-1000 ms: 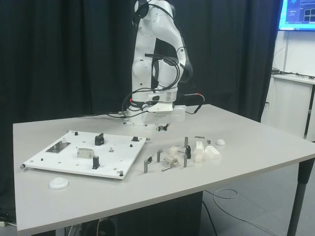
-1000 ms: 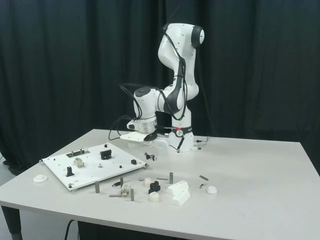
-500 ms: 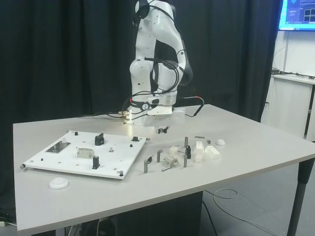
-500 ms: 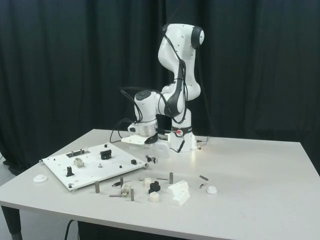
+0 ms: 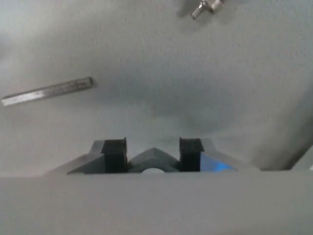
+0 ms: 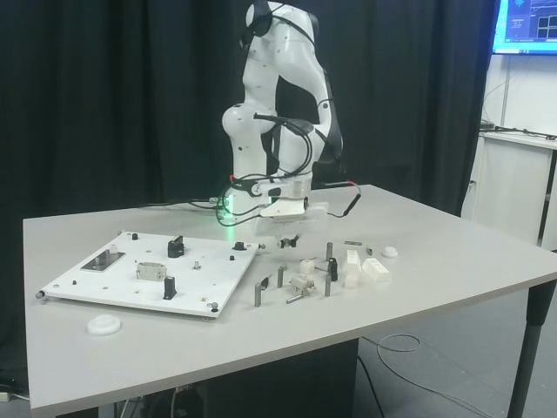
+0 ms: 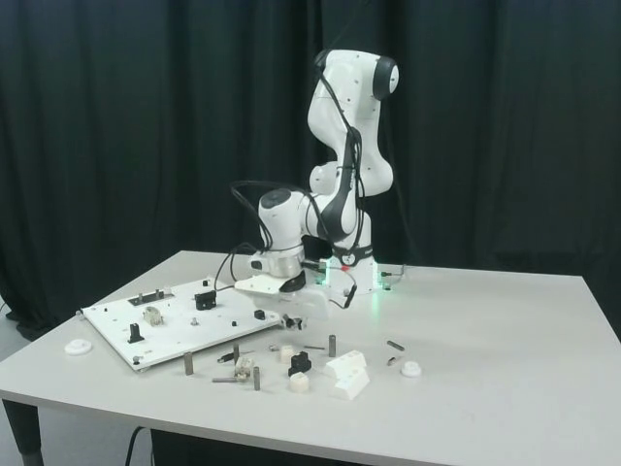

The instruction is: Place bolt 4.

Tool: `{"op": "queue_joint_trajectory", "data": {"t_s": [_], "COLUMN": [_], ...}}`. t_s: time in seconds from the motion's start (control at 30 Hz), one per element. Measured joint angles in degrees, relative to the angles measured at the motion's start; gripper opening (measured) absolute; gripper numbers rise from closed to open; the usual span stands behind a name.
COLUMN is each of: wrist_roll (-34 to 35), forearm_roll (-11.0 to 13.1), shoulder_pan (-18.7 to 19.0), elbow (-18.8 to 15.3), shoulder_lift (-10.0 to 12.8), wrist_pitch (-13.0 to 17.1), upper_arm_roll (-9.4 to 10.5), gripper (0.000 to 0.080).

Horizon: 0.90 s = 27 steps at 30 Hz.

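1. The end effector [image 6: 287, 240] hangs low over the grey desk [image 6: 435, 261], just past the near corner of the white assembly board [image 6: 130, 287]. In the wrist view its two black fingers [image 5: 115, 154] stand spread, with a gap between them and nothing pinched.
2. Which loose piece is bolt 4 cannot be told. A small bolt [image 5: 205, 7] lies on bare desk ahead of the fingers, and a long metal pin [image 5: 48, 91] lies apart from it; neither touches the fingers.
3. A cluster of parts sits near the end effector: upright pins [image 6: 258, 293], white blocks [image 6: 364, 266] and a black piece [image 7: 299, 364].
4. A white round disc [image 6: 104, 326] lies near the desk's front edge, beside the board; another white cap [image 7: 411, 369] lies well apart on the far side of the cluster.
5. Open desk surface stretches from the cluster towards the desk's right-hand edge in the second room view.
6. A screen [image 6: 526, 26] shows in the upper corner of the first room view; its writing cannot be read.
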Motion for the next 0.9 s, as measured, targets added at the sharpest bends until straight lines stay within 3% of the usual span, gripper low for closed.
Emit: {"op": "queue_joint_trajectory", "data": {"t_s": [0.17, 0.3, 0.9], "wrist_roll": [0.00, 0.03, 0.32], "forearm_roll": [0.32, 0.50, 1.33], "shoulder_pan": [-3.97, -5.85, -6.61], "elbow": [0.34, 0.51, 0.64], "shoulder_lift": [0.24, 0.23, 0.15], "wrist_pitch": [0.49, 0.57, 1.00], "upper_arm_roll": [3.86, 5.52, 6.03], "gripper": [0.0228, 0.0228, 0.0228]}}
